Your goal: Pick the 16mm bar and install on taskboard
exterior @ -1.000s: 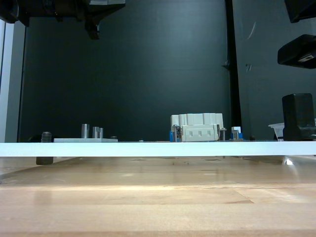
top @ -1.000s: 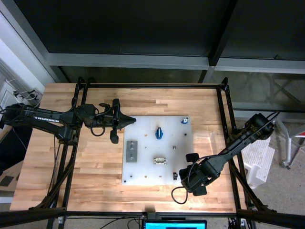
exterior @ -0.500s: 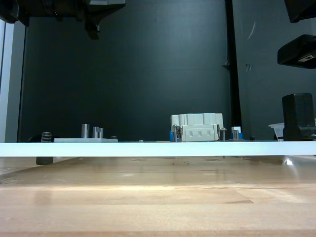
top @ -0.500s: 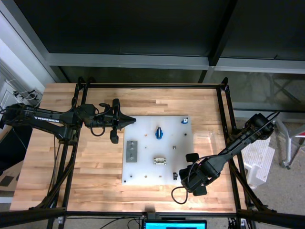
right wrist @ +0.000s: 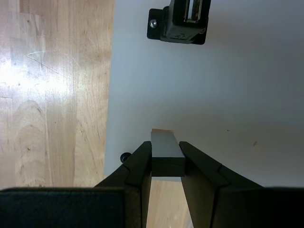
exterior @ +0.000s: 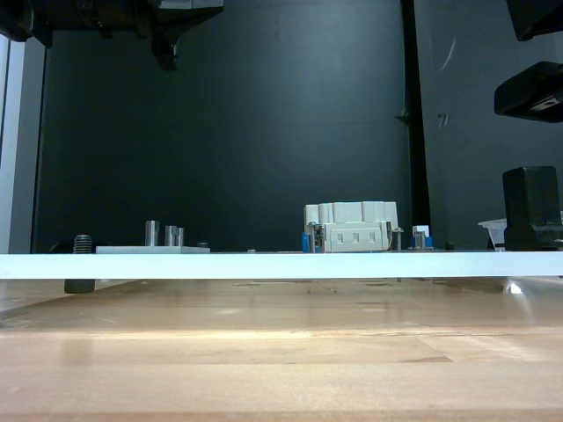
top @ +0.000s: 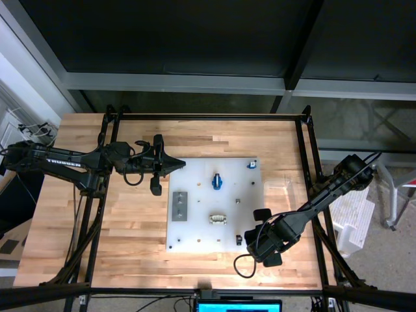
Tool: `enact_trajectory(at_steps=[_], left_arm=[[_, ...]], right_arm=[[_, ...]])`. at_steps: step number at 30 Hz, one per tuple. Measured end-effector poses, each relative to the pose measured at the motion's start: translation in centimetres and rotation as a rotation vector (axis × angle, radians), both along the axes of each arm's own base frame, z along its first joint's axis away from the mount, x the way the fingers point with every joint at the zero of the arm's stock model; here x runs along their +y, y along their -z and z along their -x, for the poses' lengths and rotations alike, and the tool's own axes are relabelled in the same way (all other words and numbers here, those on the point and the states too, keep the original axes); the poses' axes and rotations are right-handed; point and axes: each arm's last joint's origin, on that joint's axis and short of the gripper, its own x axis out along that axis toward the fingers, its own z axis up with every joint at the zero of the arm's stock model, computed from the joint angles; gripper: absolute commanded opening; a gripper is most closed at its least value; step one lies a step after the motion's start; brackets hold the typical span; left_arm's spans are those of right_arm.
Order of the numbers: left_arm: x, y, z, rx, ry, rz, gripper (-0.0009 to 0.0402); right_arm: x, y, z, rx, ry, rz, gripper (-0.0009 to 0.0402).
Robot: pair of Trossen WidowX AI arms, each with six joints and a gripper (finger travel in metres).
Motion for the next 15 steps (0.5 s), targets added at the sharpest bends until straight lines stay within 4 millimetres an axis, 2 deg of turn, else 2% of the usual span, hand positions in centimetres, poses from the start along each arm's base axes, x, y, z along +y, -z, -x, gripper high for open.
enact_trajectory(at_steps=[15], left_arm=[[0.00,0.01,-0.01,0.000,0.000,0.000,0.0000]], right_arm=[[-0.09,-0.54,0.07,-0.003,0.020,-0.016,0.0008]])
